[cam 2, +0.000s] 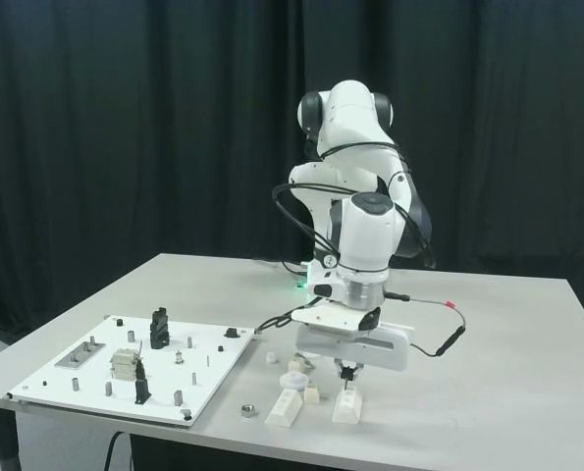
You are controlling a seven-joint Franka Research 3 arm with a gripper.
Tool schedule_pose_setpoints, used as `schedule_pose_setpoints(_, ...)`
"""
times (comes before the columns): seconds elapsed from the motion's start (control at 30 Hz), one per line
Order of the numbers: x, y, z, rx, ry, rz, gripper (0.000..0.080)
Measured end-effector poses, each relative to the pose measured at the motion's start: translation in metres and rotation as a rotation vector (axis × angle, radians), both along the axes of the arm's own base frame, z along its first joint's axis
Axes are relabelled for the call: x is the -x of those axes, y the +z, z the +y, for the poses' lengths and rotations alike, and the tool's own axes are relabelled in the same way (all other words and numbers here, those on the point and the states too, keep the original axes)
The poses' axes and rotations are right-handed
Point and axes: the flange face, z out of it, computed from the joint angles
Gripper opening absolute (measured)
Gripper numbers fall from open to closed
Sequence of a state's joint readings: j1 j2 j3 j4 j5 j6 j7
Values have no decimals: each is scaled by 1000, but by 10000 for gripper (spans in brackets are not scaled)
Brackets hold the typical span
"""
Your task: Insert square peg 1.
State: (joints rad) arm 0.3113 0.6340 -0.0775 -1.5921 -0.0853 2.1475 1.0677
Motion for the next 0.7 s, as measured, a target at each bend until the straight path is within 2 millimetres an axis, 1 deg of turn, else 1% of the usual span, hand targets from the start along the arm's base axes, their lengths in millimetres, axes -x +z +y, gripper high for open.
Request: schedule_pose_setpoints(0.7,0,4,0,2,31,8,34)
